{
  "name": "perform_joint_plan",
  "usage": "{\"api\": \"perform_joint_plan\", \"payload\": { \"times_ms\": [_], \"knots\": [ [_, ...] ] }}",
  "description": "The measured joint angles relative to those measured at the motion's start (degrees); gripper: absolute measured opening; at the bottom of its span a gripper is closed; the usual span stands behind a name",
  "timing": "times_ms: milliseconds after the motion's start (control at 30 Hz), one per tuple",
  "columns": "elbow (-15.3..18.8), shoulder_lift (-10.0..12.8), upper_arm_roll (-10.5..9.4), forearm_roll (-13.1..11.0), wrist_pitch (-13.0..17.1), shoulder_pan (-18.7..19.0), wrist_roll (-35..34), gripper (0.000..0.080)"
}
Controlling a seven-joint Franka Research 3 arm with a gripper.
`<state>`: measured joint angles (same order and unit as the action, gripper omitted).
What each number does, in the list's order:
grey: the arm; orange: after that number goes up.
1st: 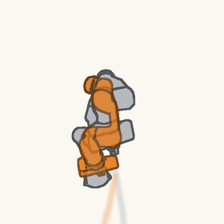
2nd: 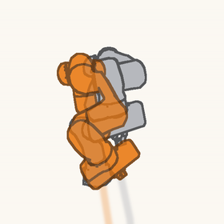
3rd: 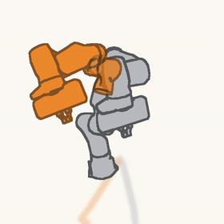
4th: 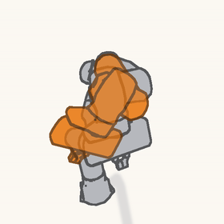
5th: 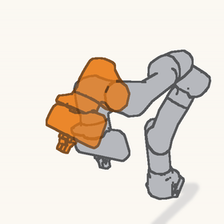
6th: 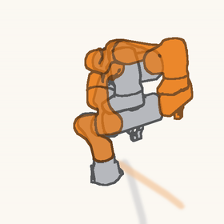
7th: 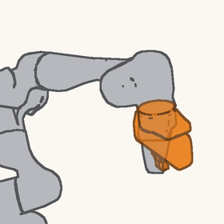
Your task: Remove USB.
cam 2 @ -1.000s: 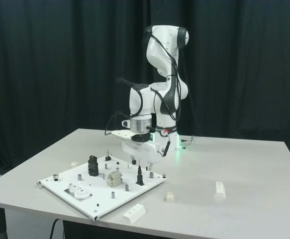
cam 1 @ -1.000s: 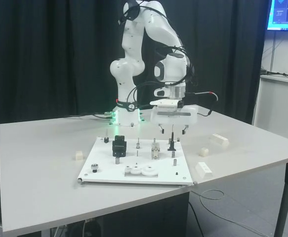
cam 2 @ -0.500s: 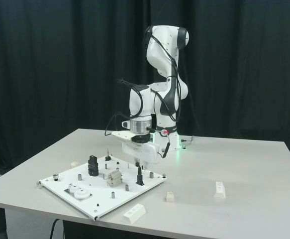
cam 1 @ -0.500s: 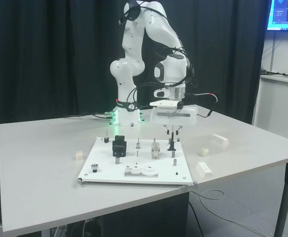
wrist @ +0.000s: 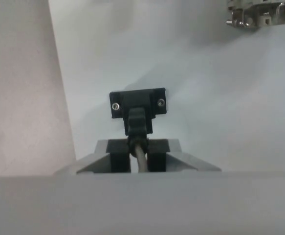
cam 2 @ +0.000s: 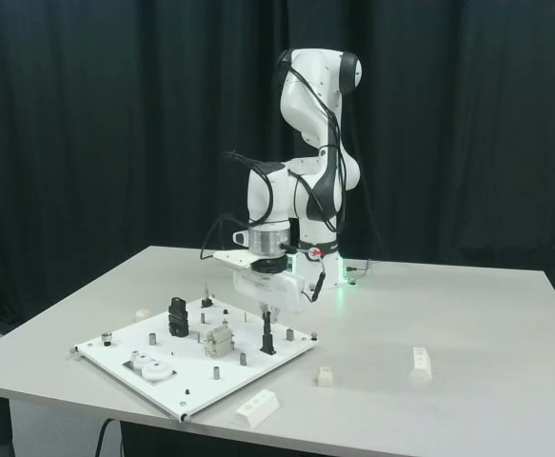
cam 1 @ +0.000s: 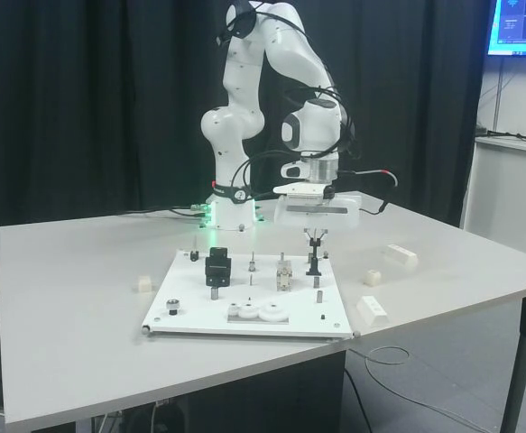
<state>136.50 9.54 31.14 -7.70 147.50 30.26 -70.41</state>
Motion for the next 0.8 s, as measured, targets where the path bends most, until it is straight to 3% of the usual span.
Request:
{"api": "perform_joint_plan", "payload": {
  "times_ms": [800],
  "knots": [
    [-0.8,-0.5,0.24,0.1,-1.4,0.0,-0.3,0.0067]
  ]
}}
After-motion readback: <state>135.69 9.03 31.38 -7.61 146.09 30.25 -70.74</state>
